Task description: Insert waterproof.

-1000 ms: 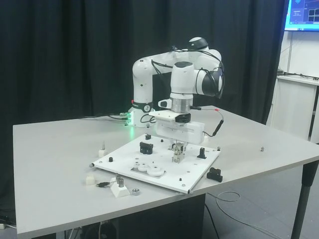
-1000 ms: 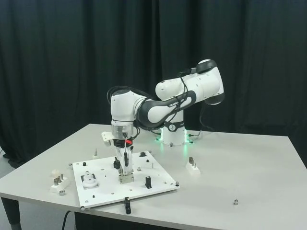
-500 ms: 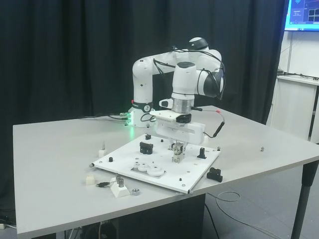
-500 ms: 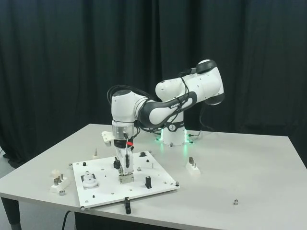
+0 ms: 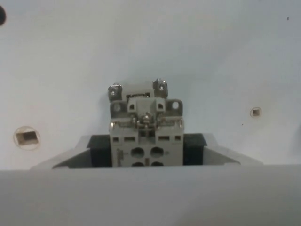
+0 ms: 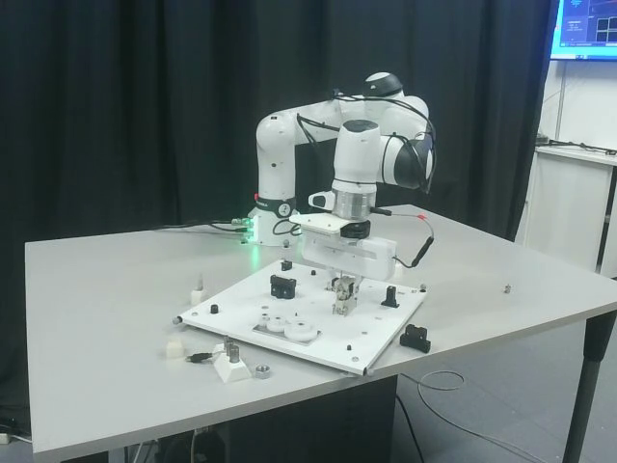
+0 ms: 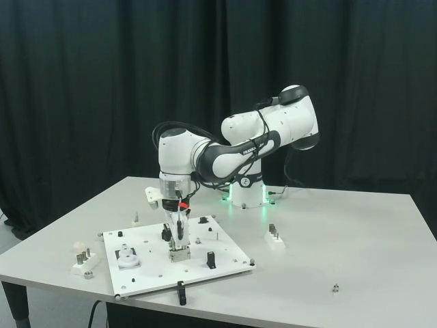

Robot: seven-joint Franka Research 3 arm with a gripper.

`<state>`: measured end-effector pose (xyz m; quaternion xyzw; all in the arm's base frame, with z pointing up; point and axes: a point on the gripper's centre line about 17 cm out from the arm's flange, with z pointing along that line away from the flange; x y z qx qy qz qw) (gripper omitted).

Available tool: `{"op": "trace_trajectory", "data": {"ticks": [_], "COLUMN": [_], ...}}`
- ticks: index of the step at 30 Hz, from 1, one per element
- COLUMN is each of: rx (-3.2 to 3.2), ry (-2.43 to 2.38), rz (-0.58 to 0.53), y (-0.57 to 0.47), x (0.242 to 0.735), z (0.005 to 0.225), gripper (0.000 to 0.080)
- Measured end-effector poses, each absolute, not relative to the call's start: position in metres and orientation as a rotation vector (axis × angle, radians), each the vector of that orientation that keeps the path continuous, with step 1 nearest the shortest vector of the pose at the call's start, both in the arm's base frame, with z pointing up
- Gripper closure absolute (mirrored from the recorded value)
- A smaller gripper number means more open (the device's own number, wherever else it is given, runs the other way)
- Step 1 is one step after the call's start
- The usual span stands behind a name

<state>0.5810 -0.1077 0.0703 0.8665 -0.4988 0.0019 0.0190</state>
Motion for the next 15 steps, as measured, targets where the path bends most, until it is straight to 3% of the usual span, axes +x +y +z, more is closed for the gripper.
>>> {"op": "trace_trajectory", "data": {"ticks": [15], "rx": [2.672], "ry": [-1.583], "rz": [0.018], "y": [-0.1085], "x": [0.5829], "z": [0.0703], "gripper": [0.0493]}}
